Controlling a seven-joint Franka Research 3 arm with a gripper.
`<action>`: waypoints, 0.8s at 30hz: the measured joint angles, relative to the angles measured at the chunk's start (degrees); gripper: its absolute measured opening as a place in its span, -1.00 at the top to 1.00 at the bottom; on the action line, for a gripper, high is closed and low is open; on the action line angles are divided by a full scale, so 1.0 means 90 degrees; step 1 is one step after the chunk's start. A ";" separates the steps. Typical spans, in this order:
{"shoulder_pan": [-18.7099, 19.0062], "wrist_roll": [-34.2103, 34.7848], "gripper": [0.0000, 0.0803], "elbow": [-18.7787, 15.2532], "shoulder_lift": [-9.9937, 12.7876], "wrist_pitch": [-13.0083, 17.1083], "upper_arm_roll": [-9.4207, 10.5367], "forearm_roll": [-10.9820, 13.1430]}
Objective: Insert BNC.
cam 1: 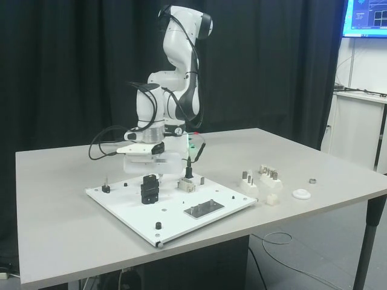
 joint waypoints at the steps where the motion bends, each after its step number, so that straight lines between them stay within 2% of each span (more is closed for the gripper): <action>1: 0.0000 0.0078 0.69 0.0000 0.0000 0.0000 -0.0001 0.0015; 24: 0.0009 0.1705 0.69 0.0003 0.0012 0.0008 -0.0019 0.0043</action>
